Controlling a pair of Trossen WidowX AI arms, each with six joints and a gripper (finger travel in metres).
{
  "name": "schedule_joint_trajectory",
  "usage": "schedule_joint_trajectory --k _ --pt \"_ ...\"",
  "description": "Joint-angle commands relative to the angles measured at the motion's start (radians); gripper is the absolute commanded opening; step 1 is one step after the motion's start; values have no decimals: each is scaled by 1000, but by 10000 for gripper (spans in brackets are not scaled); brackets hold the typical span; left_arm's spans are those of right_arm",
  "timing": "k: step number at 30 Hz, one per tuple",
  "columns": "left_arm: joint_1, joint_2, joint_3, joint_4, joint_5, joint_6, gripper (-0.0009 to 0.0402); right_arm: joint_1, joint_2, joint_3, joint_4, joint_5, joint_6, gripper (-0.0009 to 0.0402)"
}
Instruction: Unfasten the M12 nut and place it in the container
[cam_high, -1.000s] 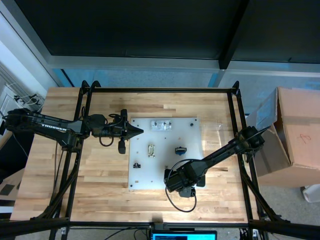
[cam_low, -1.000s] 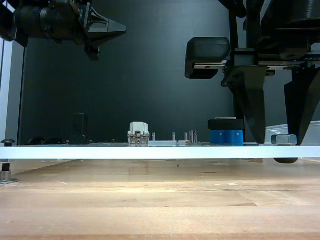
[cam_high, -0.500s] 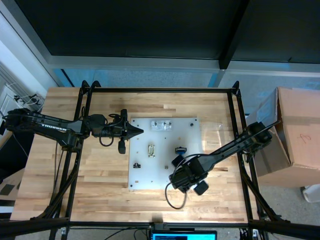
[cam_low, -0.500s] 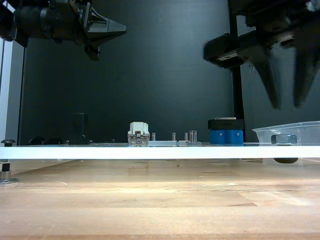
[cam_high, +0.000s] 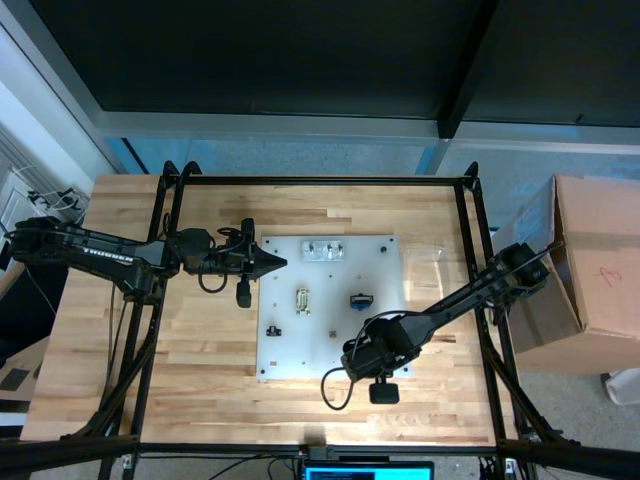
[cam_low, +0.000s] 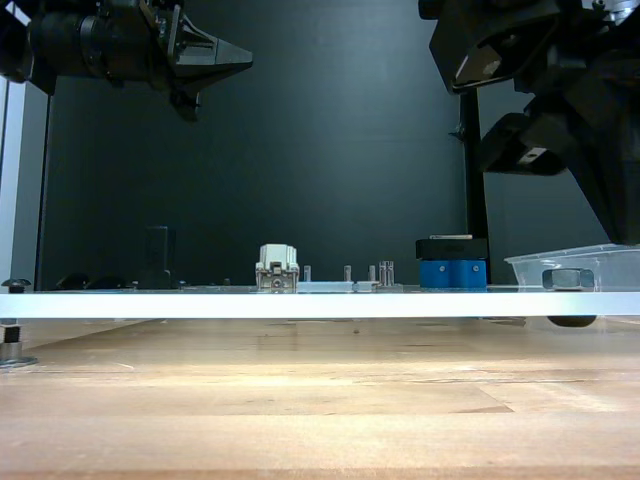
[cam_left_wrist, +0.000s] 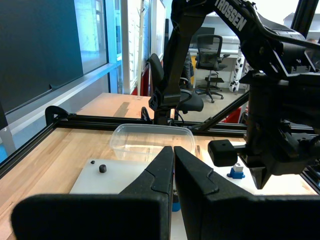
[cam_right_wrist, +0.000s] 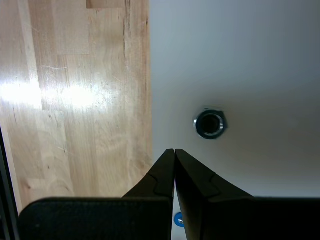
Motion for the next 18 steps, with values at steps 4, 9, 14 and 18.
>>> schedule_joint_trajectory --k 4,9,14,18 --pt "0 0 0 0 0 0 0 5 31 5 27 6 42 0" --pt "0 0 0 0 0 0 0 4 35 5 34 19 41 0" --pt "0 0 0 0 0 0 0 2 34 3 19 51 41 0" --pt "0 0 0 0 0 0 0 2 34 3 9 61 40 0"
